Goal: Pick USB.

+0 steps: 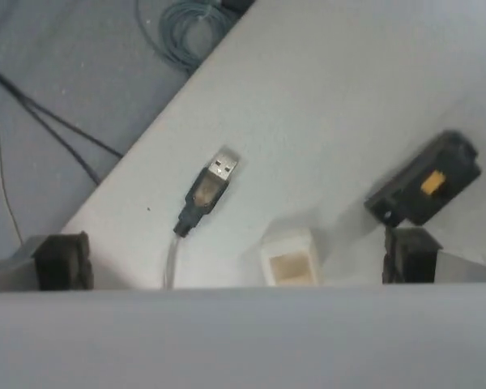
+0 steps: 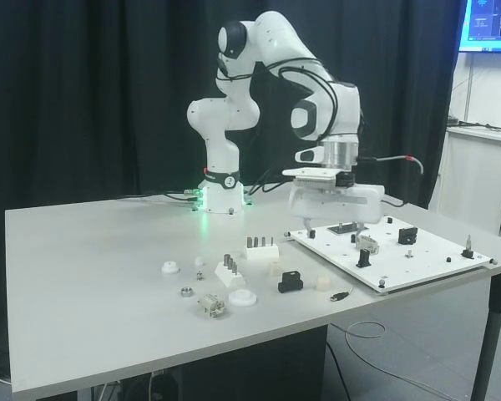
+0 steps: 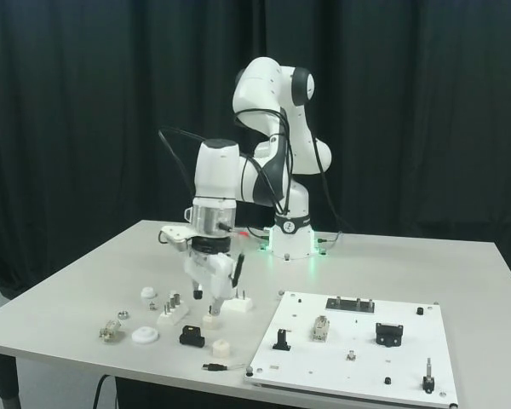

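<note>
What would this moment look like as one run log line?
phase: approach | gripper: open, holds nothing, above table | USB: flat near table edge, untouched | neighbours: white block, black part

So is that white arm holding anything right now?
No. The two-fingered gripper is open and holds nothing; the small metal-tipped USB plug lies untouched on the grey table.

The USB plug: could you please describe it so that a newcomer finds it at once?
Start at the white board on the grey table. Off the board's front corner, at the table's edge, lies the USB plug. Unlike the small white block nearby, it trails a cable.
</note>
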